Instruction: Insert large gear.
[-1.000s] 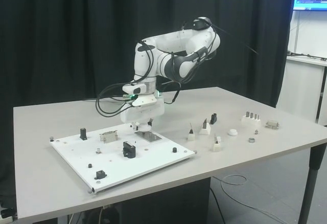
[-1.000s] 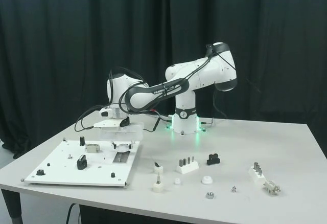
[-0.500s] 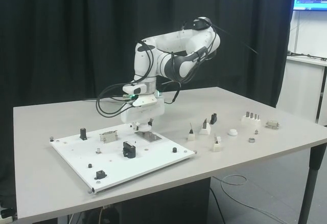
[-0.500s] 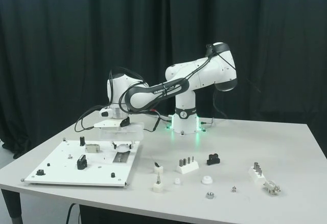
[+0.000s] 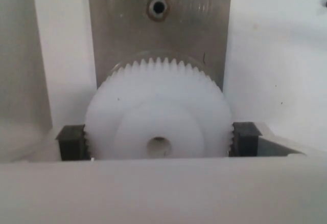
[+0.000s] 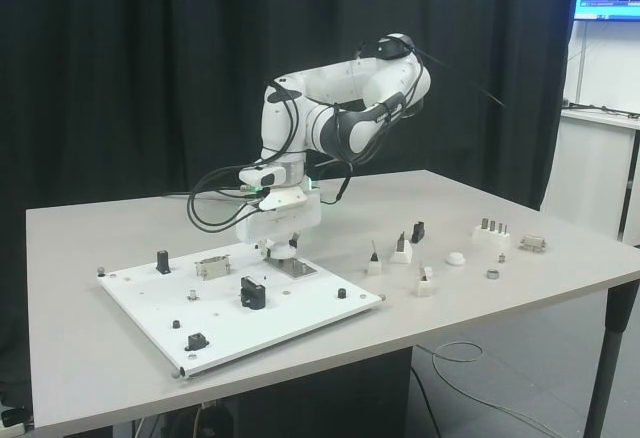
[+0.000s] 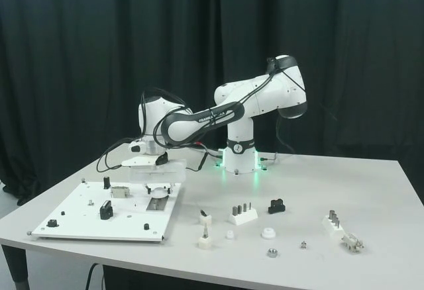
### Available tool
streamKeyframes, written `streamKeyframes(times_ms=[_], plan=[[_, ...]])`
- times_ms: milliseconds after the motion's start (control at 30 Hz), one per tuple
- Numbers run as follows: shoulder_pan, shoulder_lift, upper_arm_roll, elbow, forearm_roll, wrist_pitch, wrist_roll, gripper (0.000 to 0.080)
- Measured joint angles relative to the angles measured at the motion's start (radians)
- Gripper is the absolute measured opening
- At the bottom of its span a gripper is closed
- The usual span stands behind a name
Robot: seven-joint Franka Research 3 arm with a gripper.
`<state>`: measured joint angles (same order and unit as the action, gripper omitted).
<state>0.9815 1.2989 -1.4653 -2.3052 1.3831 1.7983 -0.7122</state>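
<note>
Two black fingertips (image 5: 70, 142) pinch the white gear (image 5: 158, 114) at opposite edges in the wrist view; claw (image 5: 158, 143) closed on it, above the grey metal plate (image 5: 159, 27) with its small hole (image 5: 158, 7). First room view: gear hangs just over that plate on the white board (image 6: 150, 303). Second room view: same, claw low over the plate. Gear looks light, stiff, slick plastic; teeth could chip, so gripping across the rim suits.

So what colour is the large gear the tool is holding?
White; the large gear shows best in the wrist view, gripped by the tool.
</note>
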Motion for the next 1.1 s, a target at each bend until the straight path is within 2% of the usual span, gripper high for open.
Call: streamKeyframes(times_ms=[800, 833, 1100], plan=[[0.001, 0.0, -0.011, -0.001, -0.005, -0.003, 0.027, 0.0597], [0.001, 0.0, -0.013, -0.001, -0.007, -0.003, 0.029, 0.0781], [-0.001, 0.0, -0.038, -0.001, -0.029, 0.004, 0.063, 0.0781]])
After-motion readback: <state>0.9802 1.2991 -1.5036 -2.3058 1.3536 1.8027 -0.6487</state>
